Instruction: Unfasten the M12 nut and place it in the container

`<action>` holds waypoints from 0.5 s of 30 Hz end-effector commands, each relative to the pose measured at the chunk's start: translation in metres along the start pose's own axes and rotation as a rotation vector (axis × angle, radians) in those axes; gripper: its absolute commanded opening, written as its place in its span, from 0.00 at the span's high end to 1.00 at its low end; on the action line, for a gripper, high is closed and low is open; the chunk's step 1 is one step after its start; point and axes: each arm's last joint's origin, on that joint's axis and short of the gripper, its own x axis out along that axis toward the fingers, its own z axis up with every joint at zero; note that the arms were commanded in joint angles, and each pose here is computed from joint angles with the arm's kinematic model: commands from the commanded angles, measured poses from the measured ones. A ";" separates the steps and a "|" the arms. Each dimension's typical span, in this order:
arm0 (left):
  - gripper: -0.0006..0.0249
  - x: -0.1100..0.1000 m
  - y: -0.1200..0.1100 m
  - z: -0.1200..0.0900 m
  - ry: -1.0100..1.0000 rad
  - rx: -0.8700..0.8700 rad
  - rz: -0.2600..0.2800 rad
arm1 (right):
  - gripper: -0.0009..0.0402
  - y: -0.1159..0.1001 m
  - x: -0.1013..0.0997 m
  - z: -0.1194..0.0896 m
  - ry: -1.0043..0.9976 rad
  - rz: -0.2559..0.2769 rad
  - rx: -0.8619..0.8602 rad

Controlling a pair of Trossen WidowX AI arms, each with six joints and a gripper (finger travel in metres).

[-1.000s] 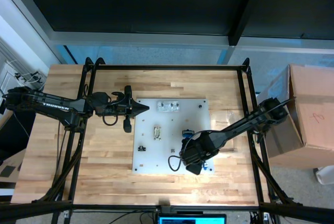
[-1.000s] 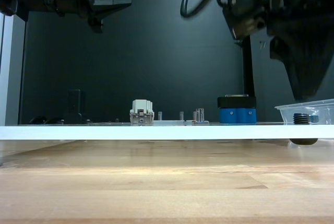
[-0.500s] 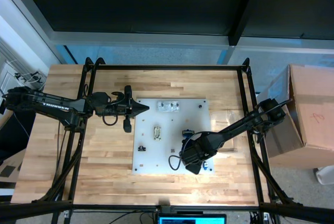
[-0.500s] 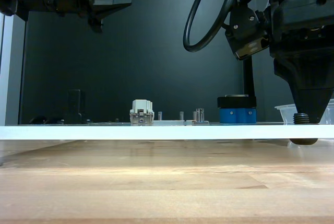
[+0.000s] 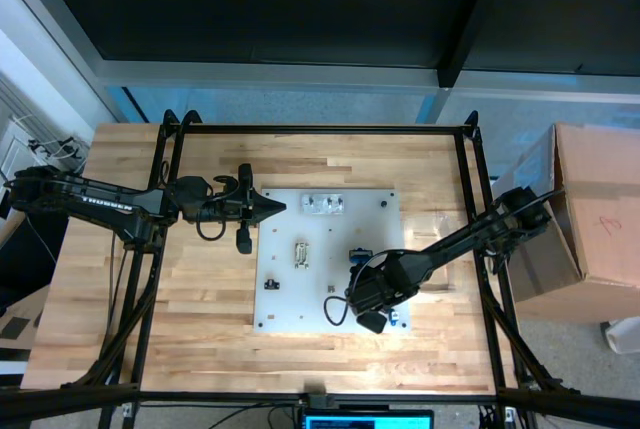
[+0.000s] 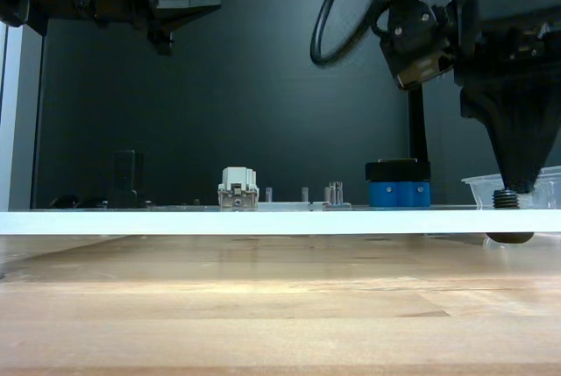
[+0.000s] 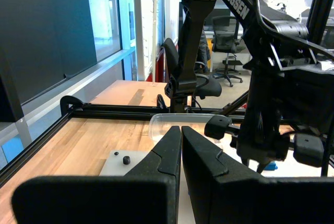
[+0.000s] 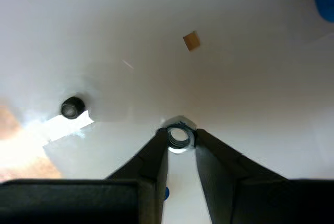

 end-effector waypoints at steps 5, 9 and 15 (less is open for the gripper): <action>0.98 0.000 0.000 0.000 0.000 0.000 0.000 | 0.95 -0.012 -0.019 -0.004 -0.012 0.000 -0.001; 0.98 0.000 0.000 0.000 0.000 0.000 0.000 | 0.95 -0.021 -0.030 -0.011 -0.045 0.043 0.003; 0.98 0.000 0.000 0.000 0.000 0.000 0.000 | 0.84 -0.020 -0.026 -0.010 -0.042 0.039 0.009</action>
